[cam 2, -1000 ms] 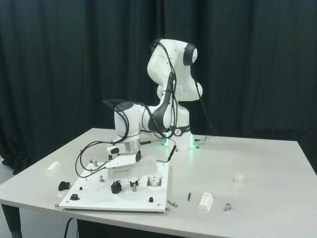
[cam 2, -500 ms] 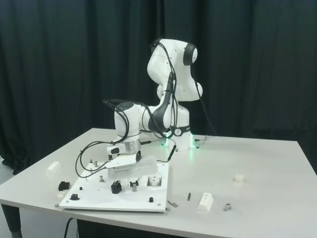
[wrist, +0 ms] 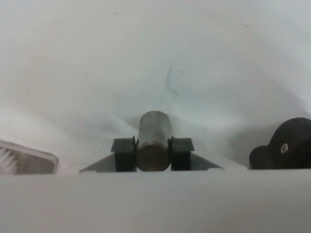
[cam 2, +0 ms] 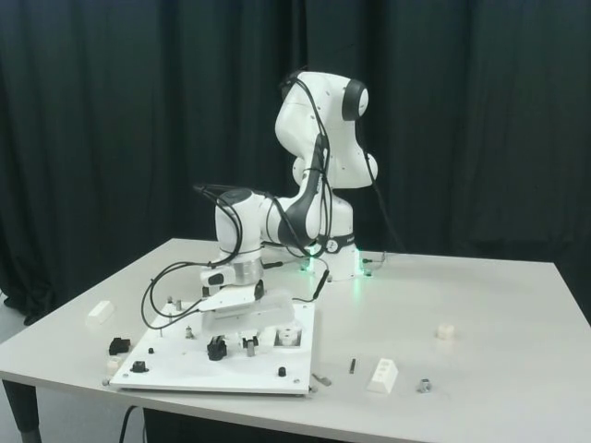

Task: Remove round peg 4.

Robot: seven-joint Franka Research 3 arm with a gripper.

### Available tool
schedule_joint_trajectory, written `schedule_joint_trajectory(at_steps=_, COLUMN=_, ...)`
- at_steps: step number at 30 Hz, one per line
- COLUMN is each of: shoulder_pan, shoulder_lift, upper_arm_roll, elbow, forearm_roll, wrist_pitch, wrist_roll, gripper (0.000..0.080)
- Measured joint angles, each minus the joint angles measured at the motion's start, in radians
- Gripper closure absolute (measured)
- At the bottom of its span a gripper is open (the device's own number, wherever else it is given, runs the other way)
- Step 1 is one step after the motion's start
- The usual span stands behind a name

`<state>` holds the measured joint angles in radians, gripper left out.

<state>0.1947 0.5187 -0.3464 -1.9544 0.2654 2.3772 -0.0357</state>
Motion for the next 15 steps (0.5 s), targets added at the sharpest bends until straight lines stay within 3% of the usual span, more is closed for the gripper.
schedule_joint_trajectory(at_steps=15, shoulder_pan=0.006, shoulder_lift=-0.042, upper_arm_roll=0.0, elbow=-0.039, forearm_roll=-0.001, wrist_pitch=0.047, wrist_roll=-0.025, gripper=0.0653)
